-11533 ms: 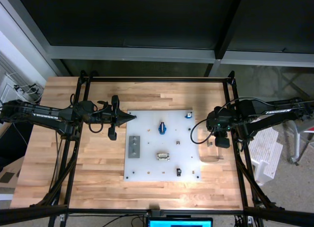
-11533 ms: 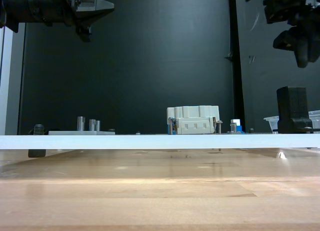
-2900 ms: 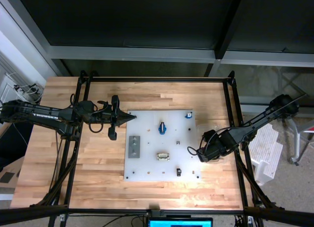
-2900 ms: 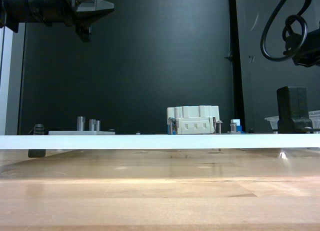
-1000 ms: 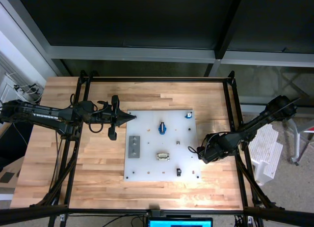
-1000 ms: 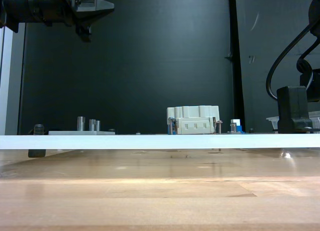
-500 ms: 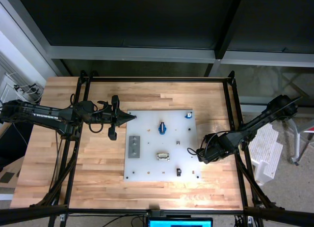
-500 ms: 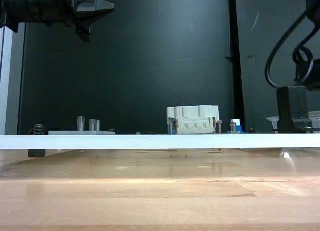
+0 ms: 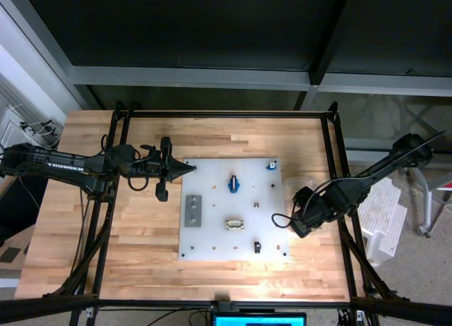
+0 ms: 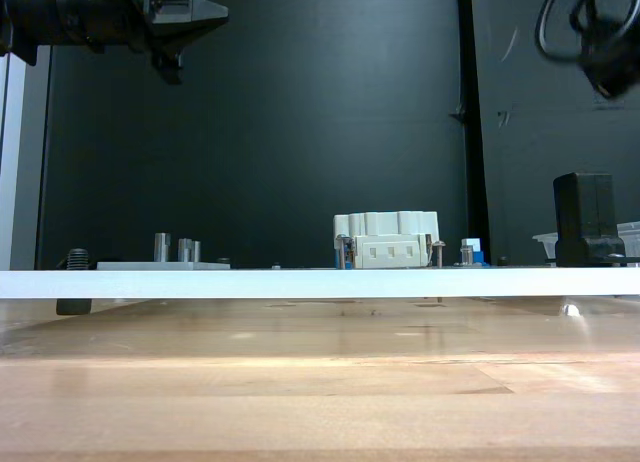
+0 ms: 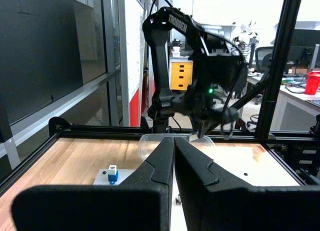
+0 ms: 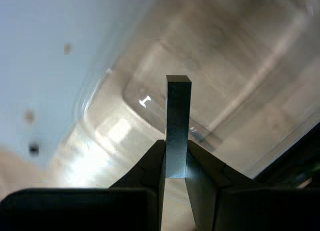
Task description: Pick the 16mm bar and install on taskboard
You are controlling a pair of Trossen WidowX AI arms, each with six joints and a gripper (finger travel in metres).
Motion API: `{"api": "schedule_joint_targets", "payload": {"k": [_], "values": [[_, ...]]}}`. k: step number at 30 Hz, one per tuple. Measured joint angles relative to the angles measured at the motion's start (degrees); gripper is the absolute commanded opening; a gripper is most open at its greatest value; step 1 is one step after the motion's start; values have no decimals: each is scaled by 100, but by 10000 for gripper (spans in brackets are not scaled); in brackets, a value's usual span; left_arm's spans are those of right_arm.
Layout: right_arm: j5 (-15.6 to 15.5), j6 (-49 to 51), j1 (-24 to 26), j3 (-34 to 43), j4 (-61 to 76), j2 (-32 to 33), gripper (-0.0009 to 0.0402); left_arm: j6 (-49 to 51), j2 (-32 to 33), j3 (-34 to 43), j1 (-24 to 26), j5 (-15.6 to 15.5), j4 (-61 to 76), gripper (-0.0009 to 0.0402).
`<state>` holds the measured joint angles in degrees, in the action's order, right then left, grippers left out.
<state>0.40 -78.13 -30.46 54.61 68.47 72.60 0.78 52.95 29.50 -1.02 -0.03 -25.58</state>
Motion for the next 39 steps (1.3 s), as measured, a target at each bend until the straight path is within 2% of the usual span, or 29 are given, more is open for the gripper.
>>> {"api": "schedule_joint_targets", "payload": {"k": [6,10,14,17,29,39], "values": [[-4,1947,181,485,487,0,2,0,2,-2,0,0,0,0],[-131,3058,420,708,564,0,1,0,2,-2,0,0,-2,0],[-120,3641,756,874,599,0,0,-2,0,0,0,0,-2,0],[155,4164,979,935,592,0,0,0,2,-2,0,0,0,0],[-42,6067,2175,1346,577,85,0,-2,2,0,0,0,-2,0],[-68,7099,2566,2490,612,1001,0,-2,2,0,0,0,-2,0]]}}
